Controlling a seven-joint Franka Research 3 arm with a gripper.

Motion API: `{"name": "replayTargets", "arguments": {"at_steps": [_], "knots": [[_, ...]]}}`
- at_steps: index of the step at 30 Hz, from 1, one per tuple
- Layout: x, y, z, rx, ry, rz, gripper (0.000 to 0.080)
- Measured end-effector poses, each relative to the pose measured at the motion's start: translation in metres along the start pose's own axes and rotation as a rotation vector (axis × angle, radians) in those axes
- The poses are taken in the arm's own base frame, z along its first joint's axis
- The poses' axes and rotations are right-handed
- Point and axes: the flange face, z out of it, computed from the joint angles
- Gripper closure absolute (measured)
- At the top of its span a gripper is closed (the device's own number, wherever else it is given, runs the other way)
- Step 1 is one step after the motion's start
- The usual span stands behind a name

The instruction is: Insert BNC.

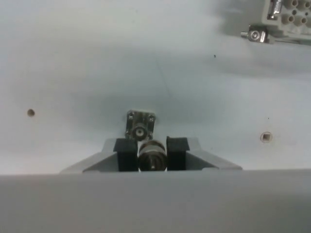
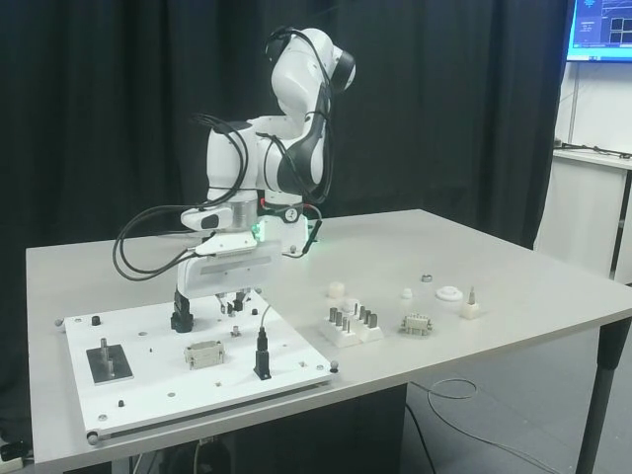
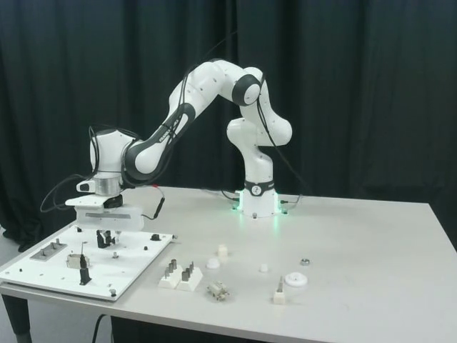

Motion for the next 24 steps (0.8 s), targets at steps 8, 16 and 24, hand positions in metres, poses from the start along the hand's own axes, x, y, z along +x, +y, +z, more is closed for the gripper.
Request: {"name": "replayTargets", "arguments": {"at_steps": [8, 16, 24], "knots": [[0.0008, 0.0016, -0.0003, 0.008, -0.012, -0.003, 0.0682], [0.0034, 0.0022, 0.0022, 0.020, -0.022, -0.002, 0.0682], [0.0077, 0.0014, 0.0083, 0.020, -0.029, -0.005, 0.0682]]}}
